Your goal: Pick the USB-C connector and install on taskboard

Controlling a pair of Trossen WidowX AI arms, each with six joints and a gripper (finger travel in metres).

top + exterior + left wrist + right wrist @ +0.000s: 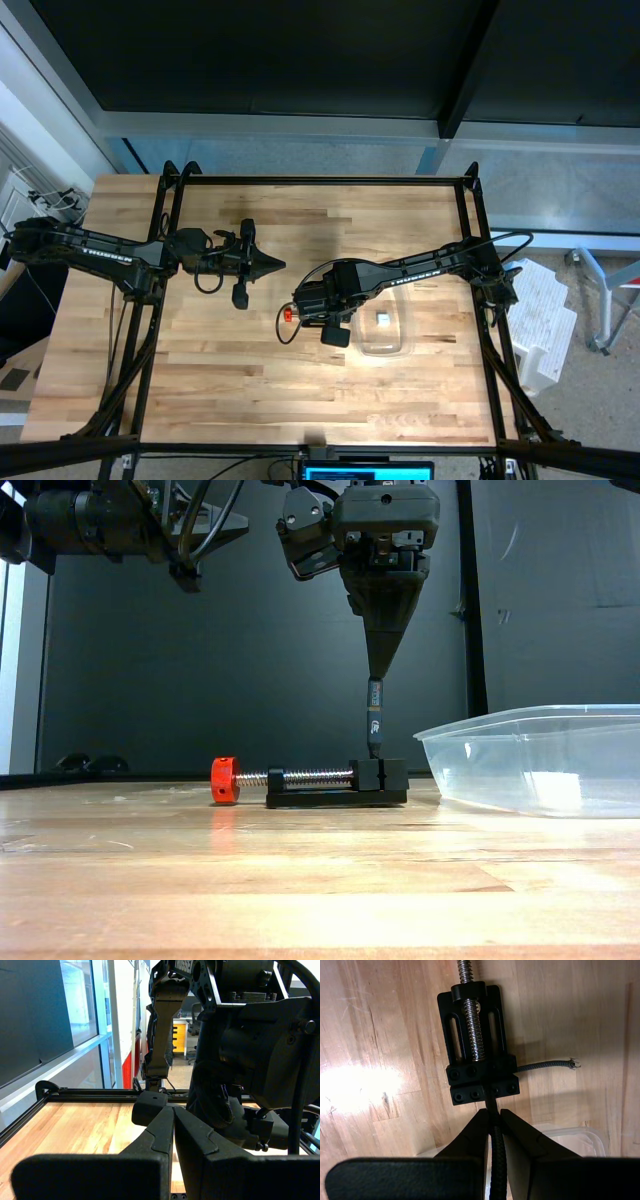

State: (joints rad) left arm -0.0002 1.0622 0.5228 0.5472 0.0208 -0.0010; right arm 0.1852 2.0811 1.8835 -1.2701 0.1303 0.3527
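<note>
Pinching the USB-C connector [375, 718] upright, the right gripper [375, 675] hangs at frame centre, the plug's lower end meeting the taskboard [335, 798] (black block, orange-red knob at its left). The left gripper [278, 265], clamped shut, hovers left of centre.

Two arms, so two grippers: the left gripper [281, 265] well away from the taskboard [335, 785], the right gripper [375, 672] straight above it. One taskboard, one USB-C connector [375, 720] standing on it, one clear plastic tray [530, 750] just beside it, and one small white square piece [382, 318] inside.
</note>
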